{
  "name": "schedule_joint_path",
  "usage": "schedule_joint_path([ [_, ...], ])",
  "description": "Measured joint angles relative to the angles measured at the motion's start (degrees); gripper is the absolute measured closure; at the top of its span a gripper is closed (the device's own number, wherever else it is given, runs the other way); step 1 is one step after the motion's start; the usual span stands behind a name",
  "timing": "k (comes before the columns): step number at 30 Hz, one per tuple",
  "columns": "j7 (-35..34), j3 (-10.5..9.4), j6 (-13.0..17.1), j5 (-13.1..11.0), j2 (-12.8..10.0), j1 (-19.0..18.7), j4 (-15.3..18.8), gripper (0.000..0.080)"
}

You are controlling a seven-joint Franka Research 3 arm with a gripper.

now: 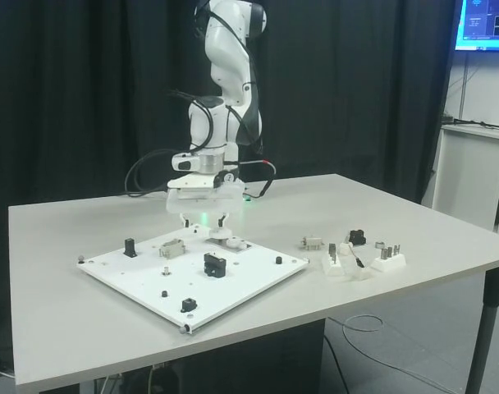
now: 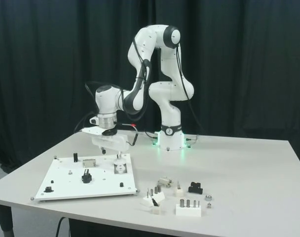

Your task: Insert large gear.

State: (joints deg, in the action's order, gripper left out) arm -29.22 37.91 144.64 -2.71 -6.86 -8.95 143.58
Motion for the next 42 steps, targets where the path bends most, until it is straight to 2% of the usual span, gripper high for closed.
schedule_joint_path([
  [7, 1.9, 0.00, 1.4, -2.2, -1.3, 0.0, 0.0, 0.0003],
  [13, 3.6, 0.06, 1.6, -3.4, -1.3, 0.1, 0.0, 0.0003],
  [30, 5.1, 0.07, 1.9, -3.9, -1.5, 0.1, -0.1, 0.0003],
  [42, 8.5, 0.10, 2.5, -6.2, -1.8, 0.2, -0.1, 0.0003],
])
